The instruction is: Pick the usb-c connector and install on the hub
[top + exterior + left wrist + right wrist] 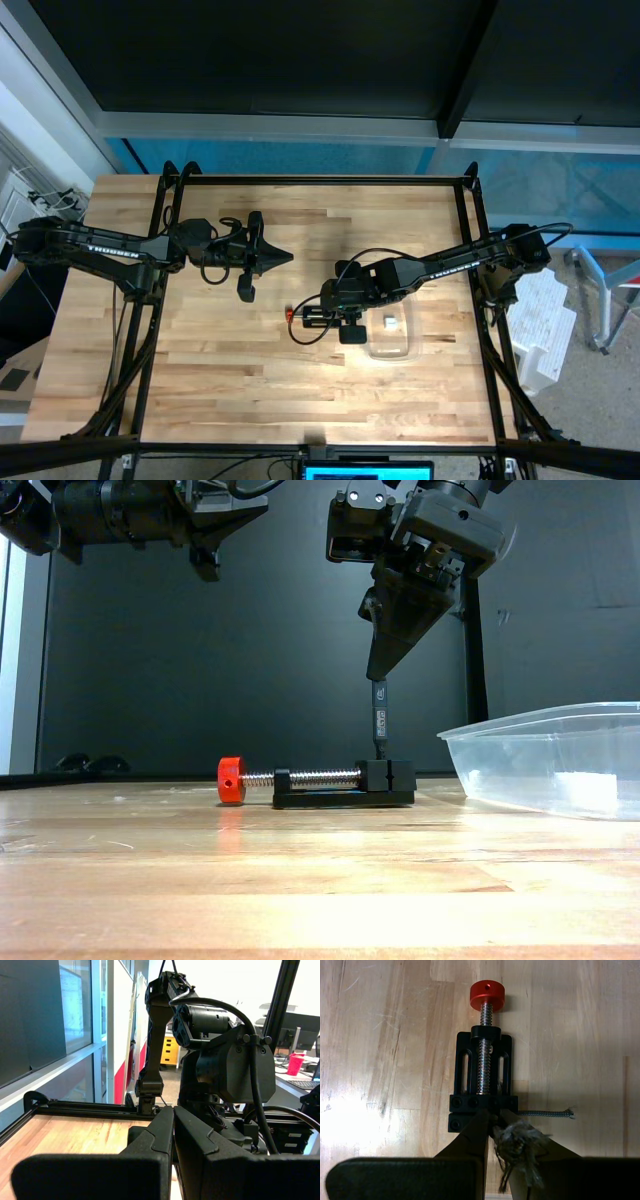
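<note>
The usb-c connector (380, 718) is a slim dark stick standing upright. My right gripper (376, 670) is shut on its upper end, and frayed cable (518, 1141) bunches between the fingers. The connector's lower tip meets the jaw end of a small black vise (343, 783) with a red knob (231, 780); I cannot tell how deep it sits. In the high view the right gripper (345, 318) hangs over that vise (312, 318). The hub itself is hidden. My left gripper (284, 258) is shut and holds nothing, high above the table's left half, fingers (160, 1132) pressed together.
A clear plastic tub (405, 345) stands just right of the vise, with a small white piece (389, 322) inside. A short braided cable stub (545, 1114) sticks out sideways from the vise jaw. Black frame rails (320, 181) border the table.
</note>
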Motion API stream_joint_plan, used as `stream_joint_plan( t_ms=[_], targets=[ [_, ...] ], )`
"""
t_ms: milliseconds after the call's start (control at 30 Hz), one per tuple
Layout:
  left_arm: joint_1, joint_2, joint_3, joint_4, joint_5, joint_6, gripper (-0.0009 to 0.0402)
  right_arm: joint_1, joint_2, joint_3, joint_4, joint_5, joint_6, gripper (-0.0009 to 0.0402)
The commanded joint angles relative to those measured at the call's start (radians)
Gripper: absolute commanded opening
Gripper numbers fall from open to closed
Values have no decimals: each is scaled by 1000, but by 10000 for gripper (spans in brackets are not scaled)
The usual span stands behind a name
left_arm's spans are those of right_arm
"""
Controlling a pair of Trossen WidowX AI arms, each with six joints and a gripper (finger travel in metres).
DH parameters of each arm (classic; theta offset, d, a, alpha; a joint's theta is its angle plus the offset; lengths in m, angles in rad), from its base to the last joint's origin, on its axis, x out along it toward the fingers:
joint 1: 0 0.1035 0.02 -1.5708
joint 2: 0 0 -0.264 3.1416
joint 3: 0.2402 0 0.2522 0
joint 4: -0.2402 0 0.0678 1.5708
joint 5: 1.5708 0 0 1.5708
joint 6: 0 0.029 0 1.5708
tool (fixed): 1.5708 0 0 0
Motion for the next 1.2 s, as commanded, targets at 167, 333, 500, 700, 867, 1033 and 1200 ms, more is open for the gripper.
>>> stream_joint_plan(
  t_ms=[167,333,500,700,867,1033,1200],
  targets=[
    [0,0,0,0,0,0,0,0,3,5,-11,1,-4,1],
    [0,0,0,0,0,0,0,0,-1,14,-12,0,-6,38],
    [0,0,0,0,0,0,0,0,-18,19,-9,2,4,115],
    [0,0,0,1,0,0,0,0,-66,26,-22,1,20,194],
    [0,0,0,1,0,0,0,0,-126,-3,-27,2,20,232],
    [0,1,0,-2,0,0,0,0,-179,-43,-27,1,20,235],
    [0,0,0,1,0,0,0,0,-246,-107,-21,2,23,236]
  ],
)
